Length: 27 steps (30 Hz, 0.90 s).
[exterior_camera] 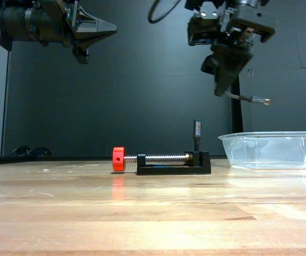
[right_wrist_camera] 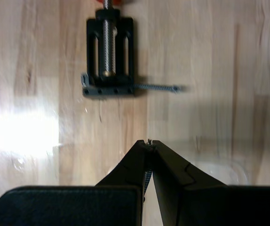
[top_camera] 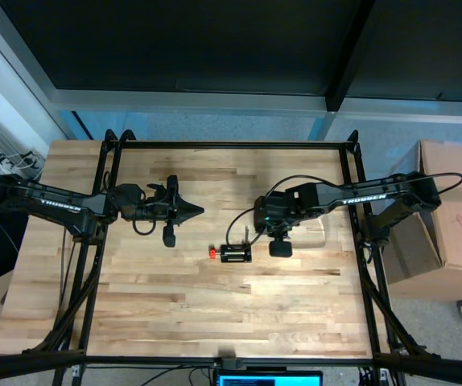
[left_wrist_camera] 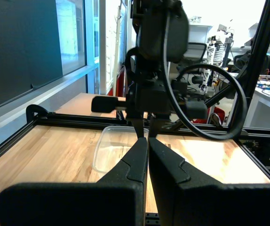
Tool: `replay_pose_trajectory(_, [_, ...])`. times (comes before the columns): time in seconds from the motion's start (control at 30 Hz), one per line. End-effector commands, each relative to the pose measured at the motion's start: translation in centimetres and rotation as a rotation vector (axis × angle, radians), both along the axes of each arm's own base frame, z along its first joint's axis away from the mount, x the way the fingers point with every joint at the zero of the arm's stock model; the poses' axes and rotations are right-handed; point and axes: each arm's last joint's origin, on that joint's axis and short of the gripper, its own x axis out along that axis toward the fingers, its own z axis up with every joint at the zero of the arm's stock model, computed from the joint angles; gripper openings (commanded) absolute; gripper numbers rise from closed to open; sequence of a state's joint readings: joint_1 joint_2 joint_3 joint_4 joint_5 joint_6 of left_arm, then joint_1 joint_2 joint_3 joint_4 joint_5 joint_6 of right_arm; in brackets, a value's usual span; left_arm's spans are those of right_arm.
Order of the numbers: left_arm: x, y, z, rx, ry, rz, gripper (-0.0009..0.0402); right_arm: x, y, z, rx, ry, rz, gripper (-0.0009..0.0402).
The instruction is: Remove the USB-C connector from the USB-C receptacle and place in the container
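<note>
My right gripper hangs high above the table, shut on a thin cable whose end is the USB-C connector. The connector sticks out sideways in the air, clear of its seat and over the near-left part of the clear plastic container. The USB-C receptacle stands upright in a small black vise with a red knob. In the right wrist view the gripper pinches the cable, with the vise beyond it. My left gripper hovers shut and holds nothing, left of the vise.
The vise sits mid-table, and the container lies just to its right, under the right arm. A black frame borders the table. A cardboard box stands off the right edge.
</note>
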State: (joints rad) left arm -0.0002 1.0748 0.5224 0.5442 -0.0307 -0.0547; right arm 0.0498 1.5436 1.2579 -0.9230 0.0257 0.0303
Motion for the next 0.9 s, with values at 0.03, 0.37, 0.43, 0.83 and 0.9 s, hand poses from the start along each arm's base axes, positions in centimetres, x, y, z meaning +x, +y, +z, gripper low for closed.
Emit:
replay_pose_trajectory(0.03, [0.0, 0.0, 0.0, 0.0, 0.0, 0.0, 0.0, -1.1, -0.4, -0.6, -0.007, 0.028, 0.006, 0.0])
replay_pose_trajectory(0.37, [0.0, 0.0, 0.0, 0.0, 0.0, 0.0, 0.0, -4.5, -1.1, -3.9, -0.01, 0.138, -0.016, 0.0])
replay_pose_trajectory(0.43, [0.0, 0.0, 0.0, 0.0, 0.0, 0.0, 0.0, -5.1, -1.2, -4.7, -0.011, 0.151, -0.018, 0.0])
replay_pose_trajectory(0.83, [0.0, 0.0, 0.0, 0.0, 0.0, 0.0, 0.0, -5.8, -1.3, -6.3, -0.022, 0.173, -0.04, 0.0125])
replay_pose_trajectory(0.9, [0.0, 0.0, 0.0, 0.0, 0.0, 0.0, 0.0, -5.8, -1.3, -6.3, -0.024, 0.17, -0.04, 0.0152])
